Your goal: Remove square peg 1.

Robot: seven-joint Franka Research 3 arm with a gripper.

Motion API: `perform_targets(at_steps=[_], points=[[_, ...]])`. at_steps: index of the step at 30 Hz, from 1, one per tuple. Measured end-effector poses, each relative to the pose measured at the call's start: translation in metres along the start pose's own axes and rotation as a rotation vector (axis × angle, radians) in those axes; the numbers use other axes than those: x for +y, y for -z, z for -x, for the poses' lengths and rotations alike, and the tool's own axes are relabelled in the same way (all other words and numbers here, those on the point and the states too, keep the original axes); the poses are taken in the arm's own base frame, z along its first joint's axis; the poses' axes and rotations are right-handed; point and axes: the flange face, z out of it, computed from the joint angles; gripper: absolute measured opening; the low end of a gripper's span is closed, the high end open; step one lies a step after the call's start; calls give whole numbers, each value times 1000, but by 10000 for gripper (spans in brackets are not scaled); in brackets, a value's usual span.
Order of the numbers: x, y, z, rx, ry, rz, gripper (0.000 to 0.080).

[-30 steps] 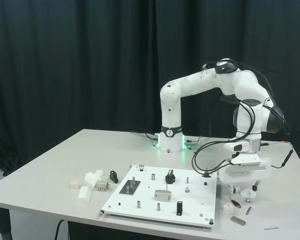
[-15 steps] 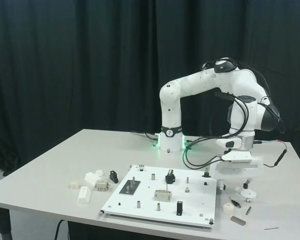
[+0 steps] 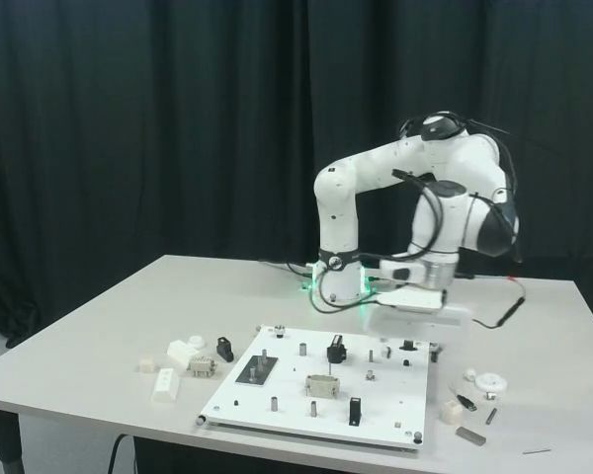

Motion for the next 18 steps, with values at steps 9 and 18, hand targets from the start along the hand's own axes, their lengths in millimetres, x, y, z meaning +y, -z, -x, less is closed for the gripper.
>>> perform_targets(at_steps=[9,18], points=[[60,-9,-23,-19,-54,37,800],[113,-23,-42,-36,-120,40,800]])
